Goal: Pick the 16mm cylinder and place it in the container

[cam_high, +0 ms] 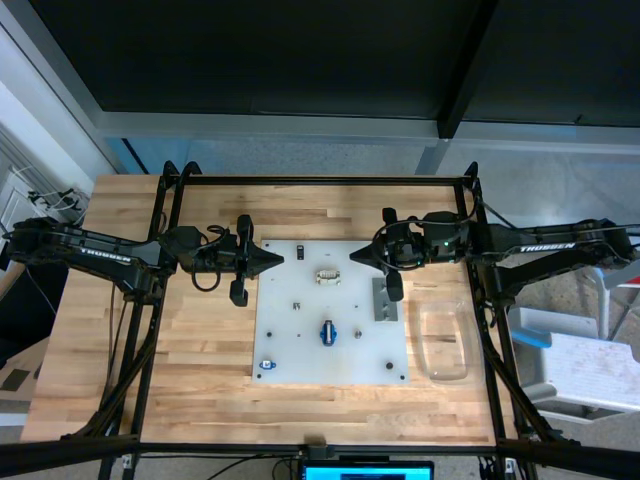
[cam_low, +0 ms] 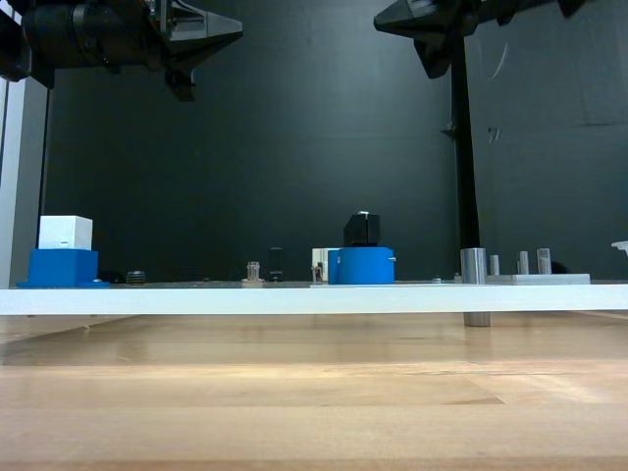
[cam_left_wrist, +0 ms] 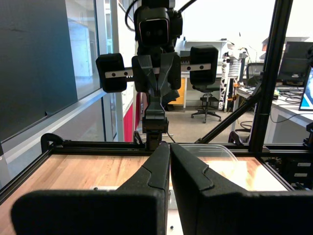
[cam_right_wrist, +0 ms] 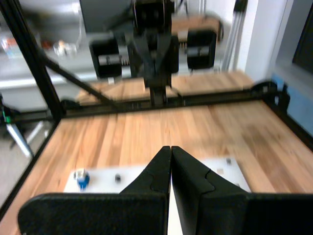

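- The left claw [cam_high: 278, 257] hangs high above the far left part of the white board [cam_high: 300, 350], its tip pointing inward. Its fingers are pressed together with nothing between them.
- The right claw [cam_high: 353, 257] hangs at much the same height above the far right part of the board, its tip facing the left one. Its fingers are also drawn together and hold nothing.
- The two tips are well apart, and neither touches anything on the board.
- The 16mm cylinder [cam_high: 357, 336] stands upright on the board, just to the right of the blue-and-black upright part [cam_high: 328, 333]. It is nearer the table's near edge than the grey block [cam_high: 385, 298].
- In the low view the cylinder shows as a short silvery peg between the blue part and the grey block, which carries a few thinner pegs.
- The container [cam_high: 443, 342], clear with rounded corners, lies flat on the wooden table [cam_high: 180, 380] just beside the board's right edge. It is apart from the cylinder.
- A small blue-and-white block [cam_high: 265, 366] sits near the board's near left corner.
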